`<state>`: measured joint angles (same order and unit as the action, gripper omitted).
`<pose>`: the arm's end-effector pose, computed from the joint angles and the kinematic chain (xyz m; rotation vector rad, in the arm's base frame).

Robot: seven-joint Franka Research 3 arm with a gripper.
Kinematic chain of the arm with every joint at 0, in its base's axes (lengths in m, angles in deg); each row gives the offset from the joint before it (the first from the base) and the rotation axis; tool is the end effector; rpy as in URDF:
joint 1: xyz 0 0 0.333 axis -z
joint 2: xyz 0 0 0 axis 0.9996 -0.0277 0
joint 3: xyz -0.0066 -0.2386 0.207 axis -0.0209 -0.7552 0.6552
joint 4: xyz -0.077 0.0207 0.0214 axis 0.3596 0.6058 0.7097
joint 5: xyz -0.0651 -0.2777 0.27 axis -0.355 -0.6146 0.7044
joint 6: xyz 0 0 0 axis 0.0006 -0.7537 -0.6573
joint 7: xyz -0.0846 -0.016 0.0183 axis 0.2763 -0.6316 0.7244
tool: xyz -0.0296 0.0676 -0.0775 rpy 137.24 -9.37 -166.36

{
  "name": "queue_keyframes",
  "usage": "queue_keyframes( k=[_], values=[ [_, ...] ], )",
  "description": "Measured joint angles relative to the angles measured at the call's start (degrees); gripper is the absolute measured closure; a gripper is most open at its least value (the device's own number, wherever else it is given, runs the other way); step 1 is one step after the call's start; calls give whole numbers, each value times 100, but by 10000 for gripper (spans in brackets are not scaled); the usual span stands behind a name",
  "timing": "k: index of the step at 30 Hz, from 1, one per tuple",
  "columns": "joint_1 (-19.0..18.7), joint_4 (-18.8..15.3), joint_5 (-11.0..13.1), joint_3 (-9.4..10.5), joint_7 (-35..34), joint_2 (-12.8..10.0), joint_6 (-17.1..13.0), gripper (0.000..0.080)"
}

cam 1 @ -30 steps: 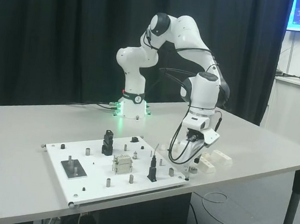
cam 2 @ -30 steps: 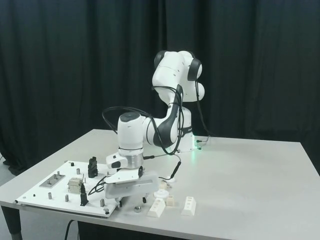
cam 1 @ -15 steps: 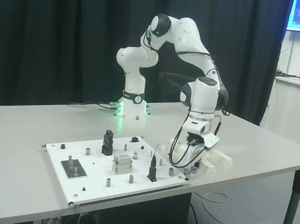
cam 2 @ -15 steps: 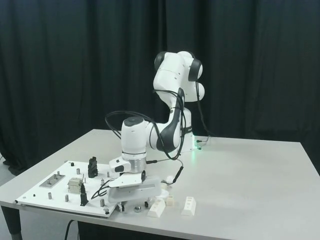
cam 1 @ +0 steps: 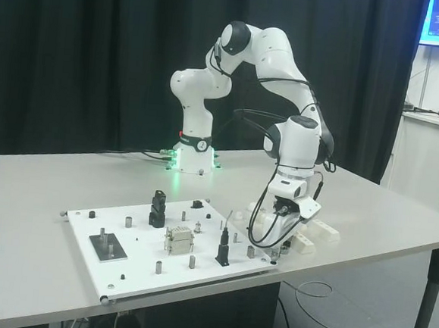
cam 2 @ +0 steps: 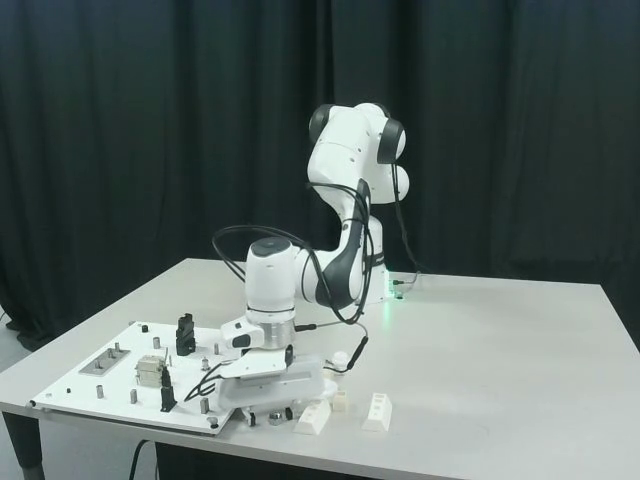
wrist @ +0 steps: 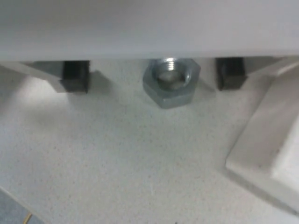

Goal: Pick bolt 4.

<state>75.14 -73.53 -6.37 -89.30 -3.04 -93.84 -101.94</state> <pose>0.6852 -0.0447 0.1775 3.0788 -0.3183 0.0654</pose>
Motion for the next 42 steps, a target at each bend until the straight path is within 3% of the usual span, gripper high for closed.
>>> queue_keyframes(
  k=[4, 5, 14, 15, 25, 42],
  values=[
    [0, 0, -85, 6, 0, 4, 9, 108],
    [0, 0, -102, 7, -2, 6, 13, 294],
    [0, 7, -119, 12, -34, 12, 72, 294],
    [0, 8, -119, 12, -45, 12, 76, 578],
    [5, 61, -119, 15, -158, 46, 221, 578],
    [138, 336, -209, -57, -487, 369, 1233, 578]
  ],
)
